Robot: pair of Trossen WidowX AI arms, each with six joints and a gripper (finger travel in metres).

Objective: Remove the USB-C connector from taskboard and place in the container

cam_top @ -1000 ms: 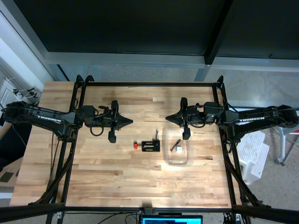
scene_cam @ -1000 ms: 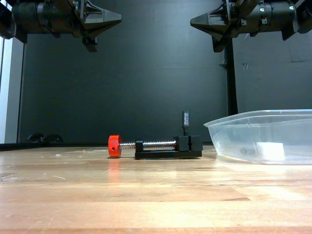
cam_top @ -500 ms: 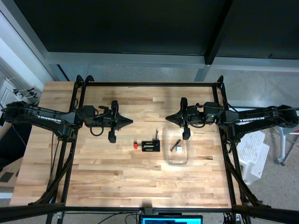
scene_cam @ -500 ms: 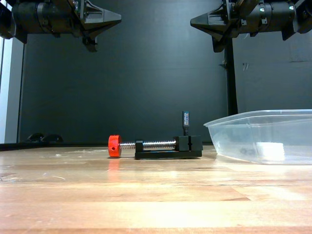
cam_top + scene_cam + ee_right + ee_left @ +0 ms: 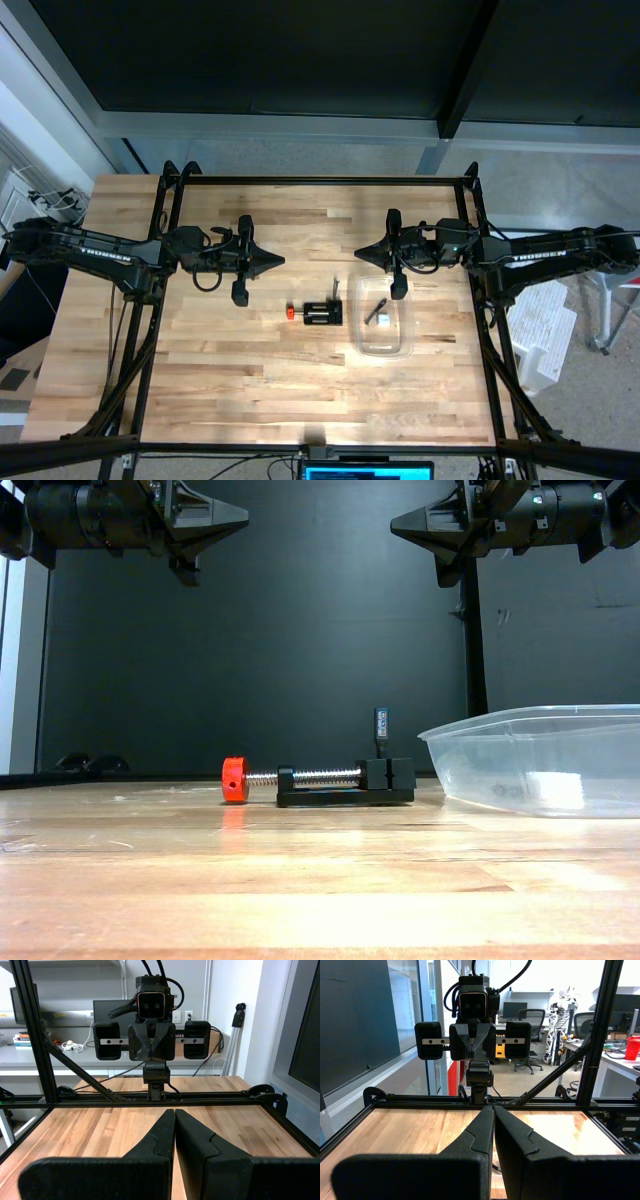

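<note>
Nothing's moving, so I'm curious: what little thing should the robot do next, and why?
Probably lower the right gripper toward the taskboard and open its fingers: the USB-C connector stands upright there, both grippers hang shut high above, and the left gripper is farther from the container.

I see a pale, streaky wood-plank tabletop (image 5: 220,360), a small black clamp-like taskboard (image 5: 323,313) with a red knob (image 5: 291,312), a clear plastic tray container (image 5: 381,352) with a small white piece (image 5: 383,320) inside, and the black left pincer (image 5: 280,261) and black right pincer (image 5: 358,252) raised above.

High overhead hang the left gripper (image 5: 281,262) and right gripper (image 5: 359,253); the way down to the black red-knobbed clamp block (image 5: 322,313) and clear plastic tray (image 5: 383,352) lies open.
</note>
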